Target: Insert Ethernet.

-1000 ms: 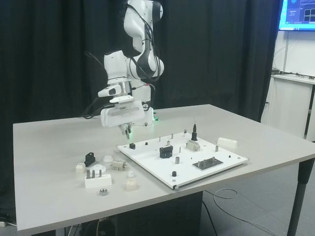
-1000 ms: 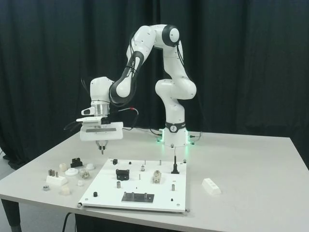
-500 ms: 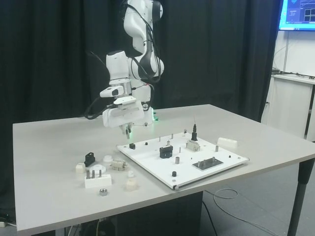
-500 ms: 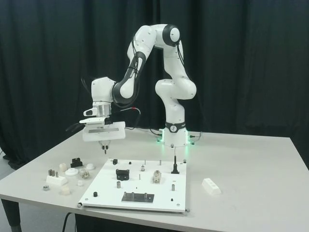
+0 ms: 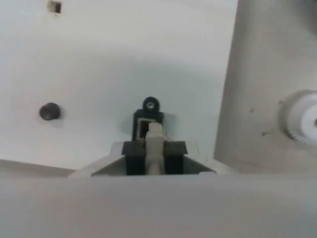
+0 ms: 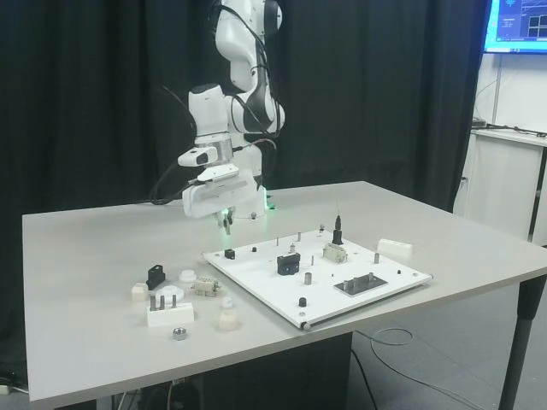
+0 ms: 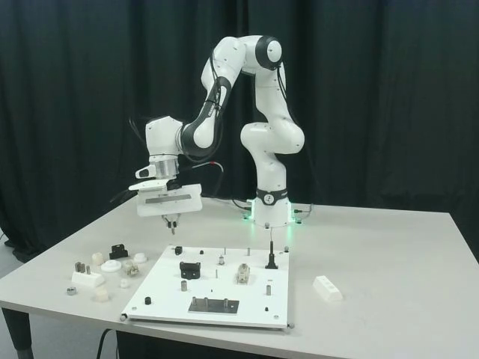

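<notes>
My gripper is shut on a small pale Ethernet plug, held between two black fingers. Directly below it in the wrist view sits a small black socket on the white board. In the room views the gripper hangs well above the board's far left corner, over that black socket. The plug itself is too small to make out in the room views.
The white board carries a black block, a grey socket part, pegs and a dark plate. Loose white, grey and black parts lie left of the board. A white block lies to its right.
The arm has lifted a little and carried the gripper toward the board's far left corner, closer to the point above the black socket. The parts on the table have not moved.
</notes>
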`<action>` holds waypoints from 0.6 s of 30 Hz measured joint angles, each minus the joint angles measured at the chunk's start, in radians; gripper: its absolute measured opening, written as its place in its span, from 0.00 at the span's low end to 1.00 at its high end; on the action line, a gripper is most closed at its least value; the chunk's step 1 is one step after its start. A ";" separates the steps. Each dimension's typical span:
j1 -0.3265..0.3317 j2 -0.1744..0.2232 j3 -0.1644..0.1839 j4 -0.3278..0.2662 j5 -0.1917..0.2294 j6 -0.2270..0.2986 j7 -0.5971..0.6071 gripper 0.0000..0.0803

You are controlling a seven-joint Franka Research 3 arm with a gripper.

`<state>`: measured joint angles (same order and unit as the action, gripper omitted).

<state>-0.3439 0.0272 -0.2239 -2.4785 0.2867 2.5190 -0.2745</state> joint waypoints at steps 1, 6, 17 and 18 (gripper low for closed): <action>0.002 -0.003 0.001 -0.003 -0.007 0.000 0.019 0.09; 0.013 -0.012 0.008 -0.009 -0.053 0.000 0.106 0.09; 0.017 -0.013 0.032 -0.009 -0.159 0.001 0.198 0.09; 0.017 -0.013 0.033 -0.009 -0.163 0.001 0.202 0.09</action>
<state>-0.3274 0.0139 -0.1913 -2.4878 0.1235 2.5197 -0.0728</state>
